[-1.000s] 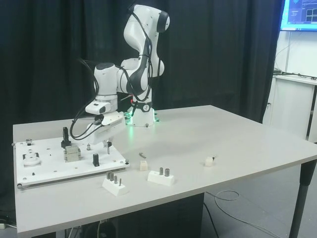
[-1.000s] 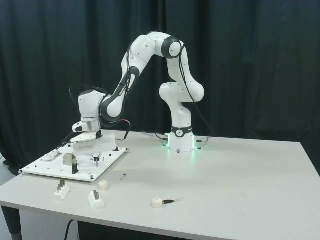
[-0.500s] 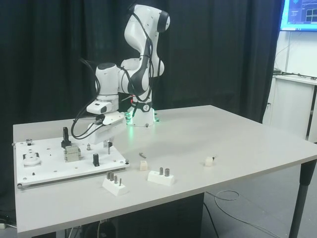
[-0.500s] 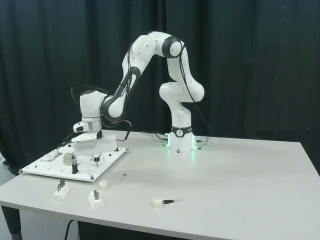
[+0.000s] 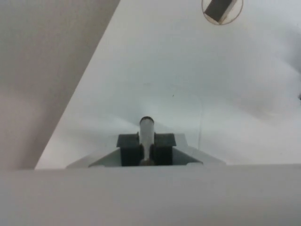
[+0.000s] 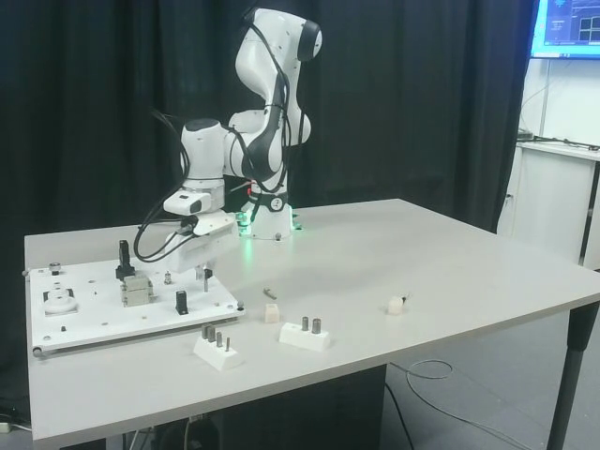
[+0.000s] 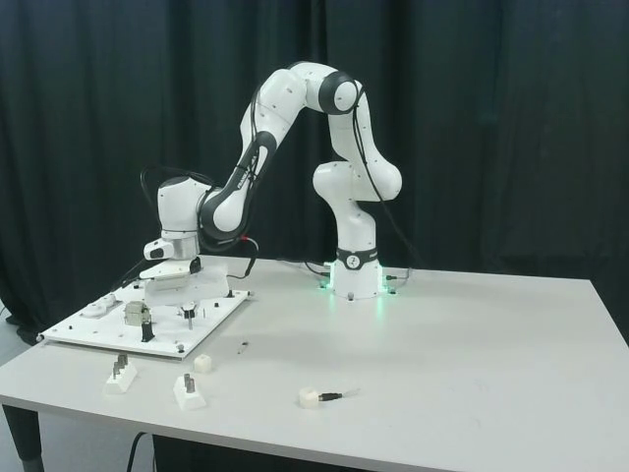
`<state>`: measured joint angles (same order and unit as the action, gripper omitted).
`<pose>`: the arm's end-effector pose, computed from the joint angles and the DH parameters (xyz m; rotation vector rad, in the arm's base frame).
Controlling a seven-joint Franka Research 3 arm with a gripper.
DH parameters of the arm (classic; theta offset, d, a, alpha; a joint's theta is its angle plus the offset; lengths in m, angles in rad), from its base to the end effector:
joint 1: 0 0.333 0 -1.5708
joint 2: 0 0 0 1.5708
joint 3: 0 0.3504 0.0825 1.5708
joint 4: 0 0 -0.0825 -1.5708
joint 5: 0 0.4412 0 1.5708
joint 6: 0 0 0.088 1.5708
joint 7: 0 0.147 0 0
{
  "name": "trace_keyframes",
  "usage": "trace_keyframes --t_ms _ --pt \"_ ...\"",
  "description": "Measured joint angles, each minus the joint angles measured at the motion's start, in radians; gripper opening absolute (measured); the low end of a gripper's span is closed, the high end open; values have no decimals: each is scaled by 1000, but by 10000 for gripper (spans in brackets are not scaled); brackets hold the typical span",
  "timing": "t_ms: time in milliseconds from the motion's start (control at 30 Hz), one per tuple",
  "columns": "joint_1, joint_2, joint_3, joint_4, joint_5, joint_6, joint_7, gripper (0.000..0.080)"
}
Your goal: Insert round peg 2.
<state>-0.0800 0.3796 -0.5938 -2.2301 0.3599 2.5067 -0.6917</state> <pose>0.4528 -0.3723 0.1721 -3.1112 0.3829 0.0140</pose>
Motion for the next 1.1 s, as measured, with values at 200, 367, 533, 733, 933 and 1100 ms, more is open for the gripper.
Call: trace_keyframes --t_ms 200,367,533,733,933,1100 --pt "0 1 1 -3 8 6 0 61" --pt "1 5 4 -9 10 21 0 61" --pt "1 11 8 -16 18 41 0 61" --pt "2 24 14 -19 25 60 -3 61" --pt "2 33 17 -19 26 80 -2 162" --pt "3 31 18 -15 28 88 4 542"
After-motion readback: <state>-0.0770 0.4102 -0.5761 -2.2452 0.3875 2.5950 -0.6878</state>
